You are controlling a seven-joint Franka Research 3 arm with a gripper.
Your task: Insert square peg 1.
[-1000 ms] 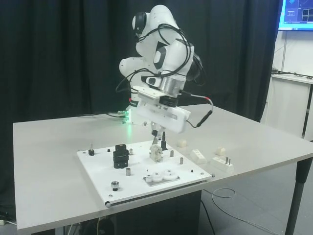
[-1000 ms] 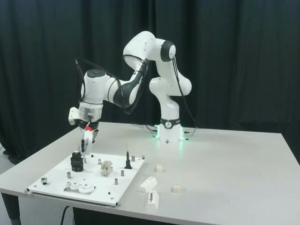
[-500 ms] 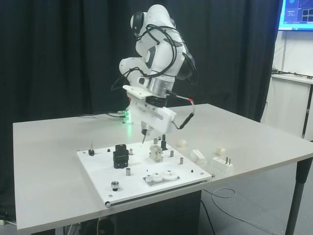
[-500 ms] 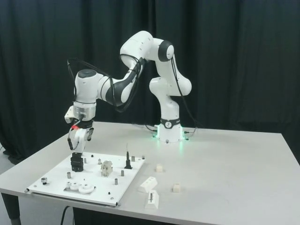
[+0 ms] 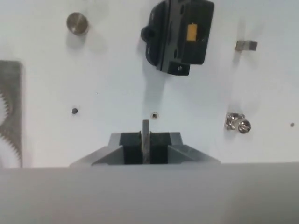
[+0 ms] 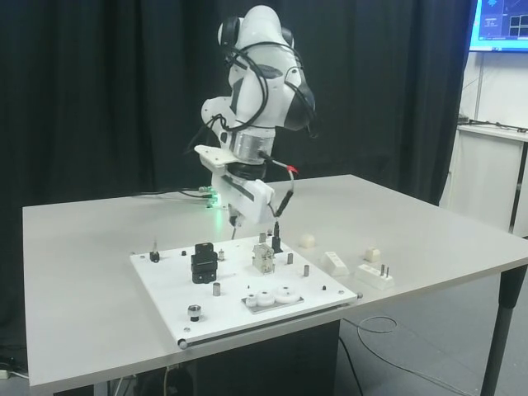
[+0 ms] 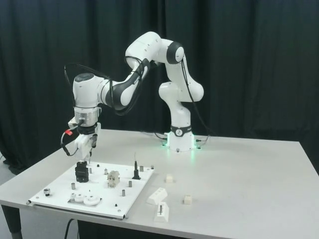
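Words: none can be read
Numbers: none can be read
Screen point(image 6: 502, 25): it shows lit marks, too small to read
Black block point(image 5: 179, 35): it has a small plain patch with no letters
White board point(image 6: 239, 285): no words or signs on it
Robot arm point(image 7: 149, 55): no name can be read on it

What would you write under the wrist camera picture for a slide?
The gripper holds a thin square peg above the white board, close to a small square hole.
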